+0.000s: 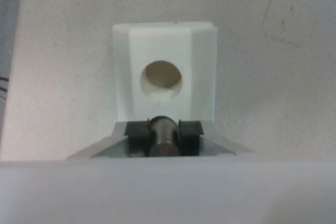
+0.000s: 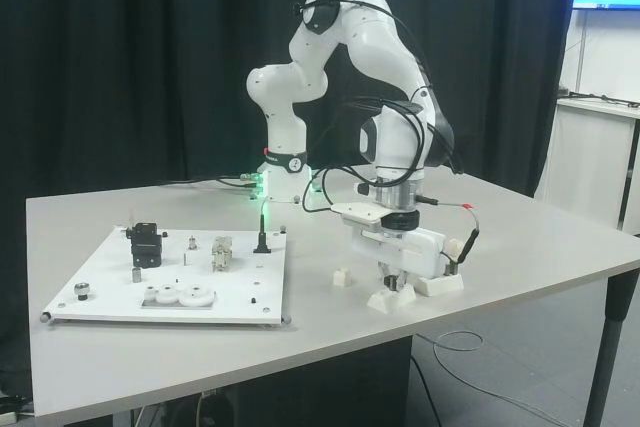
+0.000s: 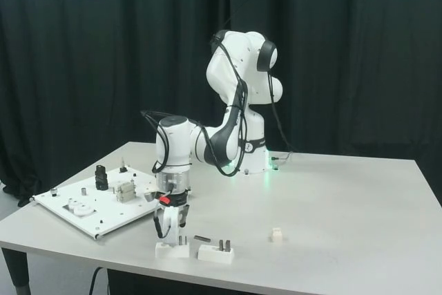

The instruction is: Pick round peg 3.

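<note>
Clamping upright round peg 3 (image 1: 163, 136), long axis vertical, gripper (image 1: 163, 136) above white holder (image 1: 164, 72).

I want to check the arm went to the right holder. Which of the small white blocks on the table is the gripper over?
The gripper is over the white block nearest the white board, its fingers shut on a peg. The other two blocks stand apart, untouched.

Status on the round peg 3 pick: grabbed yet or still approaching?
Done: the gripper has reached the white holder block and its black pads are shut on the grey peg. In hand: the grasp, with the holder's hole empty below. Left: lifting well clear; the gripper sits low over the table.
</note>
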You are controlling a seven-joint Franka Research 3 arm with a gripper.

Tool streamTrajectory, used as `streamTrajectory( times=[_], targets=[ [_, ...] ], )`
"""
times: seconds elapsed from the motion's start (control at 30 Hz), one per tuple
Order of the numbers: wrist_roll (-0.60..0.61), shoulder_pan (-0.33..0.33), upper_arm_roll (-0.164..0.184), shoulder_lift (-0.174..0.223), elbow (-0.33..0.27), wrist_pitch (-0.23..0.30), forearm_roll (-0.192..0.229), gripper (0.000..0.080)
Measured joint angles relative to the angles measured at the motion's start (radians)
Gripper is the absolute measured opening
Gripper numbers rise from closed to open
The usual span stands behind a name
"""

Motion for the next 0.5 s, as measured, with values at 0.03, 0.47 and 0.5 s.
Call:
streamTrajectory(
  times=[0.03,0.47,0.5],
  targets=[
    [0.0,0.0,0.0,0.0,0.0,0.0,0.0,0.0166],
    [0.0,0.0,-0.003,-0.021,0.012,-0.001,-0.02,0.011],
    [0.0,0.0,-0.003,-0.025,0.012,-0.003,-0.023,0.011]
  ],
)
